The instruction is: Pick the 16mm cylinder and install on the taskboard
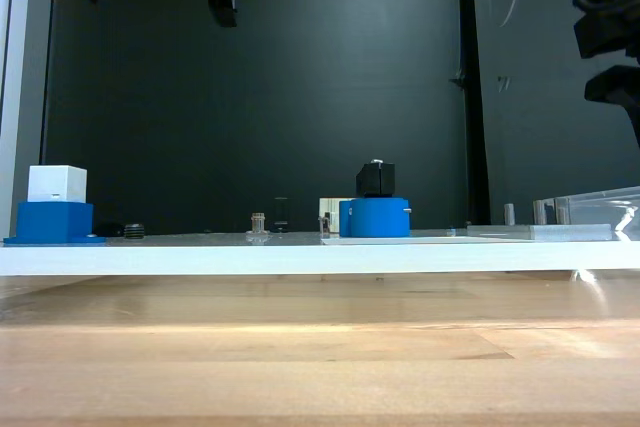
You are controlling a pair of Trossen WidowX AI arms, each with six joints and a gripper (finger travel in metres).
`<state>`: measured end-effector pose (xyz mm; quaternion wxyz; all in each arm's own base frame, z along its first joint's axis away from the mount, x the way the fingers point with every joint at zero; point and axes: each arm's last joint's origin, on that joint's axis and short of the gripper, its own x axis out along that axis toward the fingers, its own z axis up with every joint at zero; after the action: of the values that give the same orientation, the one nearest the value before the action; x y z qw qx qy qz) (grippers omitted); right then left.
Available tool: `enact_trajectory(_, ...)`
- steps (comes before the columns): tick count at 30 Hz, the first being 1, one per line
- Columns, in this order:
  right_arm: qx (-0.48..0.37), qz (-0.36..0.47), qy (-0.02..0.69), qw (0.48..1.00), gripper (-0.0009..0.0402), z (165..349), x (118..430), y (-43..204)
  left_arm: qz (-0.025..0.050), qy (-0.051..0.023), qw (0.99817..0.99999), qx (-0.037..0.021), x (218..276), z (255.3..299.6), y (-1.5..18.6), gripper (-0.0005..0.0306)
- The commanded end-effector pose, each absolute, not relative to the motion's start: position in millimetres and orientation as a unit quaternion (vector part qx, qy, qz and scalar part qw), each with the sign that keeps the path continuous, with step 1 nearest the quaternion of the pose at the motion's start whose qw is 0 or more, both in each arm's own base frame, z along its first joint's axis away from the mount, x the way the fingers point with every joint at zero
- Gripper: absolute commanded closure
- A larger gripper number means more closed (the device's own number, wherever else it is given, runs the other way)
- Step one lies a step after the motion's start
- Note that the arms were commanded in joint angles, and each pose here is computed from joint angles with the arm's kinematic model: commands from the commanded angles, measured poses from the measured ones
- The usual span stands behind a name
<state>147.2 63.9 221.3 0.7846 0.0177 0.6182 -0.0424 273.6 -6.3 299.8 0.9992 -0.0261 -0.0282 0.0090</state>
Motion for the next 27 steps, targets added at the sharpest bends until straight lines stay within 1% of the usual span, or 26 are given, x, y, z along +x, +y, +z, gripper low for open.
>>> enact_trajectory(1, 0.020, -0.044, 0.618, 0.785, 0.0157, 215.6, 146.7, 63.9, 0.0090, -0.0283, 0.99922, -0.0261, 273.7, 299.8, -6.2, 0.0300)
enact_trajectory(17, 0.021, -0.043, 0.623, 0.781, 0.0158, 185.9, 141.3, 62.6, 0.0092, -0.0285, 0.99921, -0.0261, 273.7, 299.9, -6.2, 0.0300)
enact_trajectory(24, 0.024, -0.039, 0.617, 0.786, 0.0158, 184.3, 142.2, 63.4, 0.0090, -0.0285, 0.99921, -0.0261, 273.7, 299.9, -6.2, 0.0300)
enact_trajectory(27, 0.023, -0.038, 0.616, 0.786, 0.0164, 183.5, 142.8, 63.8, 0.0090, -0.0283, 0.99922, -0.0261, 273.7, 299.8, -6.2, 0.0300)
